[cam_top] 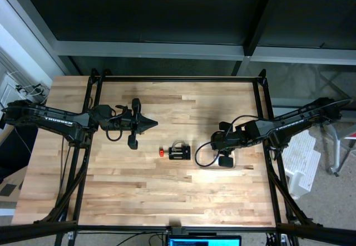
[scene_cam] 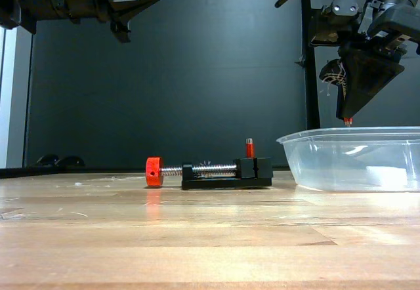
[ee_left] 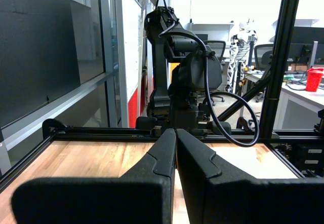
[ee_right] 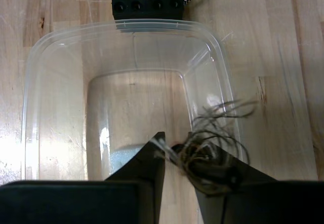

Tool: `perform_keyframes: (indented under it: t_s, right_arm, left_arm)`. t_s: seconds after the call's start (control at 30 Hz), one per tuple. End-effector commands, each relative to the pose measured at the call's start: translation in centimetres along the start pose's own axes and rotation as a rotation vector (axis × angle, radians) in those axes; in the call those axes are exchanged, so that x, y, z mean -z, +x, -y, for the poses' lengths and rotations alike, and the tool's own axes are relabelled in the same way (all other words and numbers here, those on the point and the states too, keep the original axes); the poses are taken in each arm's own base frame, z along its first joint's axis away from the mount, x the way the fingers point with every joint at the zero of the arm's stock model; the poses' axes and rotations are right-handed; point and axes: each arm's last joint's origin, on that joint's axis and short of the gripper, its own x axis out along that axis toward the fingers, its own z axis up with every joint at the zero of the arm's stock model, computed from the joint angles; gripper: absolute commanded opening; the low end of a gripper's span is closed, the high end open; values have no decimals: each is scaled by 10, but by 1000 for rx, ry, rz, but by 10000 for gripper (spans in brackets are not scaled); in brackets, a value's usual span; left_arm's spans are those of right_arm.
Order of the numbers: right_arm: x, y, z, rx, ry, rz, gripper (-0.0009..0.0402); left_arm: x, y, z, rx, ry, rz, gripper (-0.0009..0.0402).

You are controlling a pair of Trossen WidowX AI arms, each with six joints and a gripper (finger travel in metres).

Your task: Remove the RCA connector from the receptacle and place in the container

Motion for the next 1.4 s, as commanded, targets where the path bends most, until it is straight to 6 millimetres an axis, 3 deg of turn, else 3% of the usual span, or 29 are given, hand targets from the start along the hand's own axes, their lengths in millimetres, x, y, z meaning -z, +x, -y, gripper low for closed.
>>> perform_keyframes:
  t_s: [0.03, 0.43, 0.9, 1.17, 1.4]
  right_arm:
    - [0, 0, 0, -1, 0, 1, 91]
    - [0, 0, -1, -3, 5, 1, 122]
    - [-1, -1, -1, -13, 5, 4, 123]
    - [-15, -31, 4, -64, -2, 137, 108]
    - [-31, -64, 19, -70, -13, 357, 41]
  left_arm:
    - [0, 0, 0, 0, 0, 1, 0]
    - [0, 0, 0, 0, 0, 1, 0]
    - [0, 0, 0, 0, 0, 1, 0]
    - [0, 0, 0, 0, 0, 1, 0]
    - [0, 0, 0, 0, 0, 1, 0]
